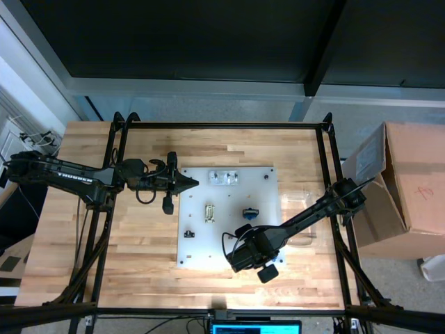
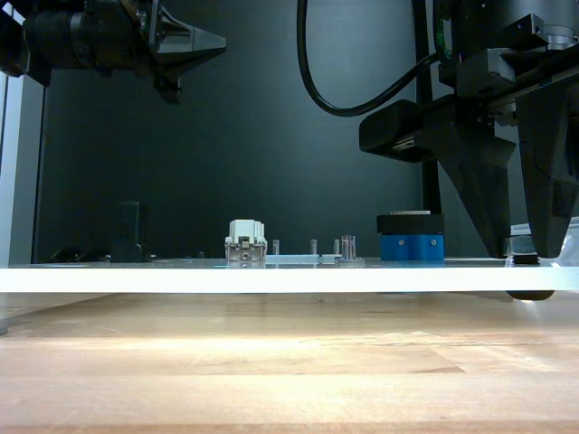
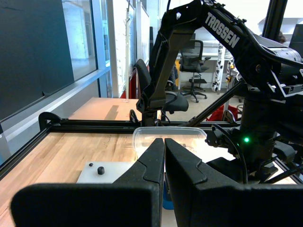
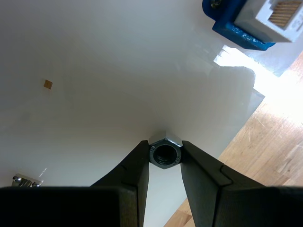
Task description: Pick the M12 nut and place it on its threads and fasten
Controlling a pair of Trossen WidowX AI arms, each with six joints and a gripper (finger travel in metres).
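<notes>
Right wrist view: the right pincer (image 4: 164, 147) is clamped on the M12 nut (image 4: 165, 153), its fingers pressing two opposite flats, bore facing the camera, over the white board (image 4: 94, 71) close to its edge, with a blue block (image 4: 232, 28) further off. I judge the nut light, rigid and smooth-sided, so it can easily slip or tip. Across the flats is the right hold, with the bore kept square to the threads. Low view: that pincer reaches down to board level at the right, with something dark between its tips. Whether the nut is on its stud I cannot tell. The left pincer (image 2: 217, 40) hangs high at the left. High view: the right arm slants in over the board's near right part, and the left pincer hovers at the board's left edge. A clear tray (image 1: 306, 209) lies on the counter (image 1: 83, 250) beside the board's right side; what it holds, if anything, I cannot make out. Left wrist view: the left pincer's fingers are pressed together, gripping nothing.
</notes>
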